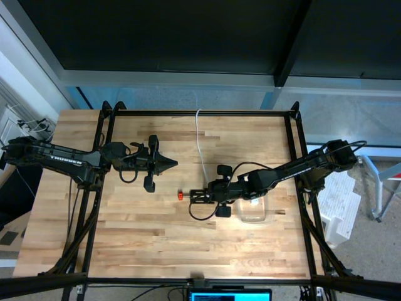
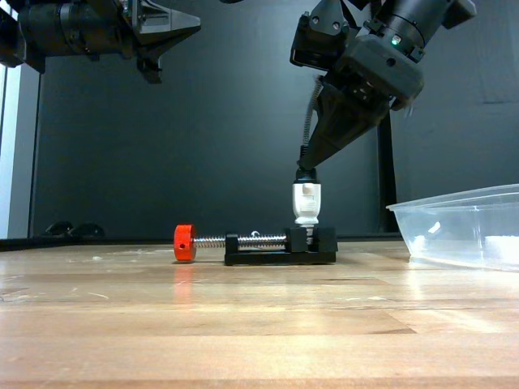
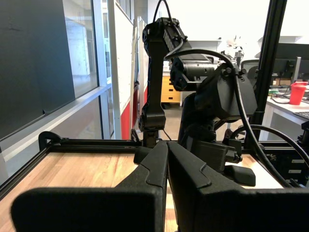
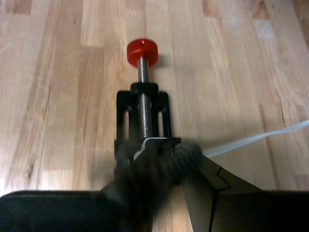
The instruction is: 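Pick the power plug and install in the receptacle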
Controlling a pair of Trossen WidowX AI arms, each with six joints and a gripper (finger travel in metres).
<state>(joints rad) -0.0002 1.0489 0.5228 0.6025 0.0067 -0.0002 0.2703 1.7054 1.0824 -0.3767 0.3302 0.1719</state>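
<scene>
Right gripper (image 2: 306, 164) at the receptacle (image 2: 306, 203), jaws grasping the power plug (image 2: 305, 176).

The receptacle stands upright in the black vise (image 2: 280, 247) near the middle of the tabletop (image 1: 156, 238). The plug touches its top face; how far it is seated cannot be told. The red knob (image 2: 184, 242) points toward the left edge. A clear tray (image 2: 462, 227) lies just beside the vise, toward the right edge. The left gripper (image 1: 169, 164) hangs above the tabletop toward the left edge, jaws clenched on nothing.

You get even light, with soft glare on the table (image 2: 422, 284) at lower right in the low view. Left gripper (image 2: 193, 29), upper left, closed, reads as a silhouette. Right gripper (image 2: 307, 164), pinching the power plug (image 2: 306, 173), smears in its wrist view.
</scene>
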